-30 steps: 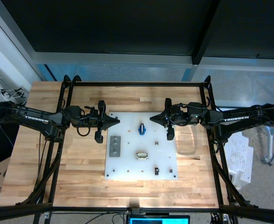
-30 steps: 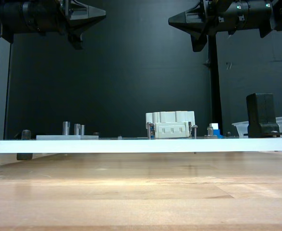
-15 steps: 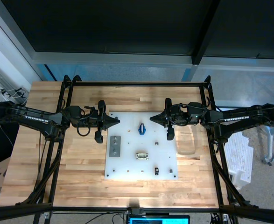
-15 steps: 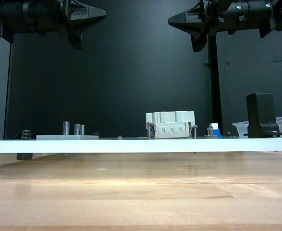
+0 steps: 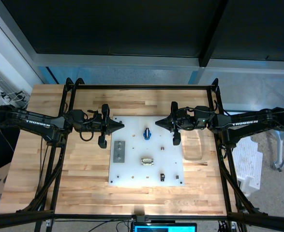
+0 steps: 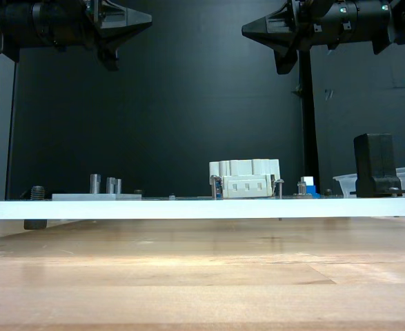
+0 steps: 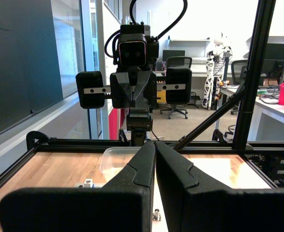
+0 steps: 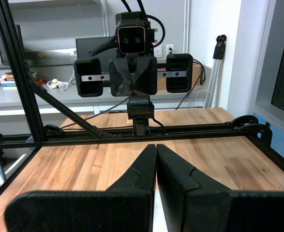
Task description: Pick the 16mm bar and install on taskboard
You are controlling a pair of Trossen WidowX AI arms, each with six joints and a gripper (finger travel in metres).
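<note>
The white taskboard [image 5: 132, 170] lies mid-table, its edge level across the low view [image 6: 188, 209]. It carries a blue knob [image 5: 147, 133], a grey two-hole block [image 5: 118, 151] and a silver connector [image 5: 147, 161]. I cannot pick out the 16mm bar in any view. My left gripper [image 5: 122, 124] hangs shut and empty, high over the board's far left corner. My right gripper [image 5: 157, 123] hangs shut and empty, high over the far right part. The two face each other, and each wrist view shows pressed-together fingertips [image 7: 155, 143] [image 8: 156, 145].
A clear plastic tray [image 5: 194, 147] sits just right of the board. A small black clip-like part [image 5: 162, 176] stands near the board's front right, tall in the low view [image 6: 376, 165]. A black frame [image 5: 142, 87] rings the wooden table.
</note>
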